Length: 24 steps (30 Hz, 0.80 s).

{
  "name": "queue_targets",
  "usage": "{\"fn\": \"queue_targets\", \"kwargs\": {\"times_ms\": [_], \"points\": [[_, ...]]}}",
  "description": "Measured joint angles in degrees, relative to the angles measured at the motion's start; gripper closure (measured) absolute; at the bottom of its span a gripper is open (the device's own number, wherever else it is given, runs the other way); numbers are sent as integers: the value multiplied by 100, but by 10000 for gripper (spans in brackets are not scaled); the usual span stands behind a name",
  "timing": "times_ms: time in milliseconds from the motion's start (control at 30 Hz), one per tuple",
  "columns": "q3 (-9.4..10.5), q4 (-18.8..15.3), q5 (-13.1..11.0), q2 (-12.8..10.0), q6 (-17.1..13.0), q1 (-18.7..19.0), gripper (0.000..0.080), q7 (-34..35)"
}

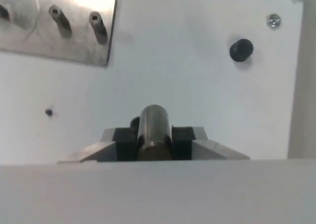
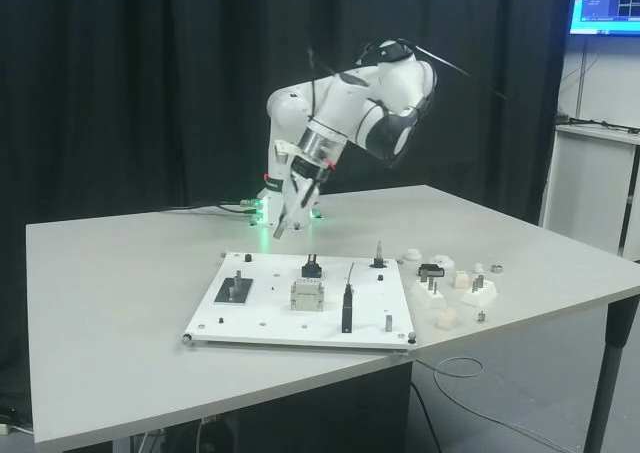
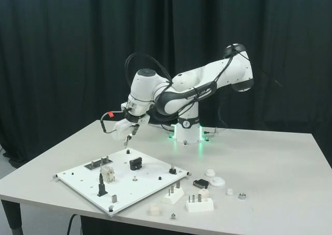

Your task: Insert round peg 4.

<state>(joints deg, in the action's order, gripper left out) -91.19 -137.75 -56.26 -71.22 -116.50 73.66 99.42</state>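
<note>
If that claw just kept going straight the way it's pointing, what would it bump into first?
Probably the white board. The gripper, shut on a round peg, points down at a bare stretch of it, between the metal plate and a black knob. The exact landing spot is uncertain.

grey table [image 2: 120, 273] — white board [image 2: 270, 308] | small white blocks [image 2: 470, 293]

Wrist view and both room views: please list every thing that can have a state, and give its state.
tool: shut on the round peg, raised above the board.
round peg: held between the fingers, not yet inserted.
white board: flat on the grey table.
metal plate: lying on the board, with pins already in it.
</note>
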Motion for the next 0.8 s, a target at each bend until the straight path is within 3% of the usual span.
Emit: {"fn": "queue_targets", "kwargs": {"times_ms": [233, 500, 800], "points": [[9, -101, -535, 0, -38, -209, 658, -254], [75, -91, -1045, -2, 135, -477, 658, -661], [178, 27, -1335, -44, 429, -737, 658, -894]]}}
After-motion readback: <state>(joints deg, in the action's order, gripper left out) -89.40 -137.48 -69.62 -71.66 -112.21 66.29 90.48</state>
